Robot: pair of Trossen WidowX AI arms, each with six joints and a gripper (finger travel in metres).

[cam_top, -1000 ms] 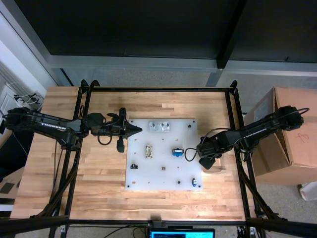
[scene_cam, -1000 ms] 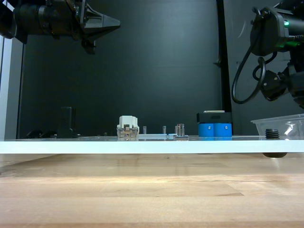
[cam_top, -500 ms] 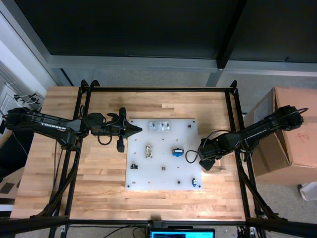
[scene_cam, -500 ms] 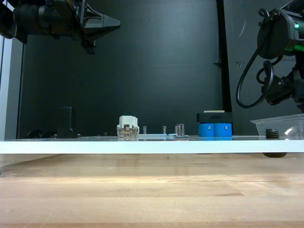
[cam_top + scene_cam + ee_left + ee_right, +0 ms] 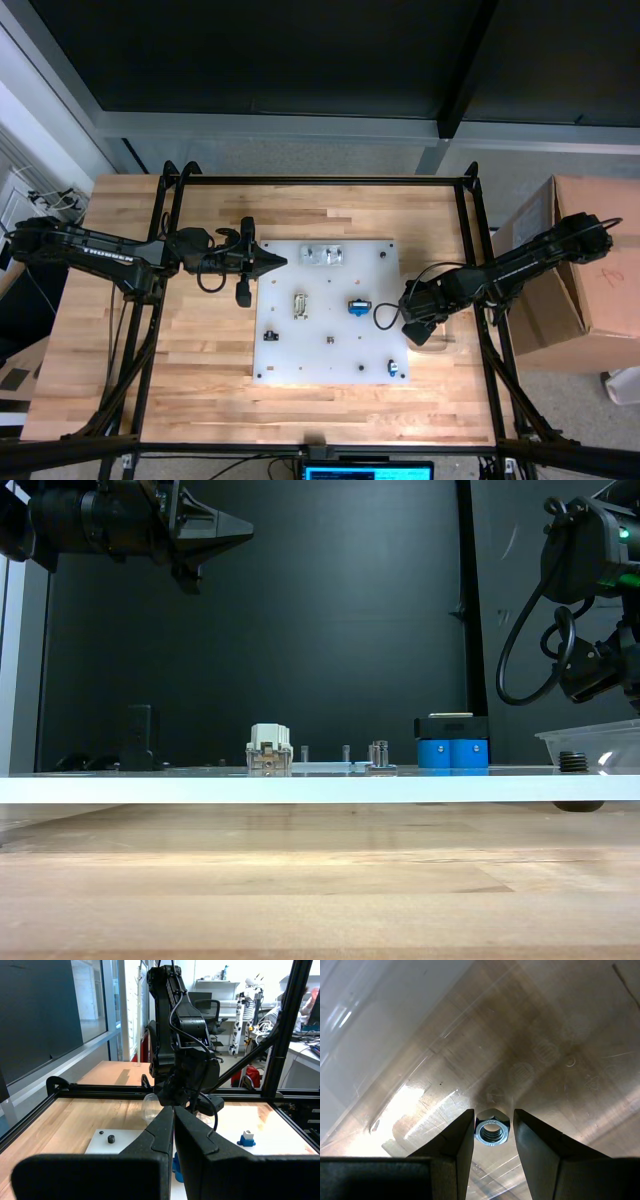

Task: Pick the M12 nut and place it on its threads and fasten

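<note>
The small silver nut [image 5: 492, 1132] lies flat on the floor of the clear tray [image 5: 395, 1035], hole facing the camera. My right gripper [image 5: 493, 1130] reaches down into that tray [image 5: 446, 336] just off the board's right edge, and its two fingers touch the nut's sides. The black ribbed stud [image 5: 572, 763] stands bare on the white board [image 5: 300, 350], its ribs showing. My left gripper [image 5: 278, 262] hangs high over the board's far left edge, fingers pressed together on nothing [image 5: 173, 1125].
On the board stand a blue block [image 5: 451, 752], a beige connector [image 5: 269, 750] and small silver posts [image 5: 378, 753]. A black frame [image 5: 470, 260] runs around the table. A cardboard box [image 5: 590, 290] sits off the table's right side.
My right arm has shifted slightly to the right and risen a little in the low view. The left arm has not moved, and the stud stays bare.
</note>
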